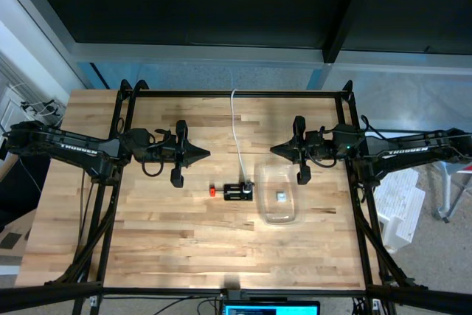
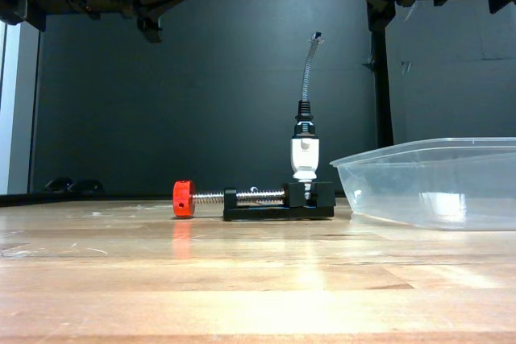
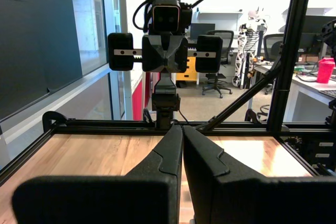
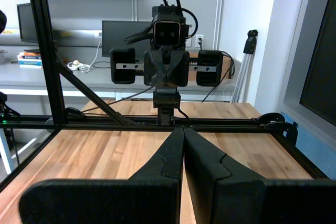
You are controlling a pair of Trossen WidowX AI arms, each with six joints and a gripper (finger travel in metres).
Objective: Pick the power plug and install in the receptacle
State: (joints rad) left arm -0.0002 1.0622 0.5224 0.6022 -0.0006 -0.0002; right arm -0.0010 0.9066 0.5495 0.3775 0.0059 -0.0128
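The power plug [image 2: 303,114] appeared to sit on top of the receptacle [image 2: 305,156], black collar down and its thin wire tail [image 2: 307,66] rising to a free end. From the low view I judged it already seated, though the joint itself could not be seen closely. The long axis of plug and receptacle was upright. The receptacle stood in the black clamp block [image 2: 278,200], whose red knob [image 2: 184,198] pointed toward the left arm's side. The clamp lay near the middle of the desk [image 1: 147,241], and the white cable [image 1: 237,130] ran from it toward the far edge. Just beside it, on the right arm's side, was the clear plastic tray [image 1: 267,215], holding only a small white square piece [image 1: 281,196].

No loose plug showed anywhere on the desk.

The left gripper [image 1: 205,154] and the right gripper [image 1: 274,150] faced each other across the cable, both beyond the clamp and well above it. The plug therefore lay below, nearer the desk's front edge and between the two tips, with the right one perhaps slightly closer. Both arms reached inward about level. Each gripper's fingers were pressed together and held nothing.
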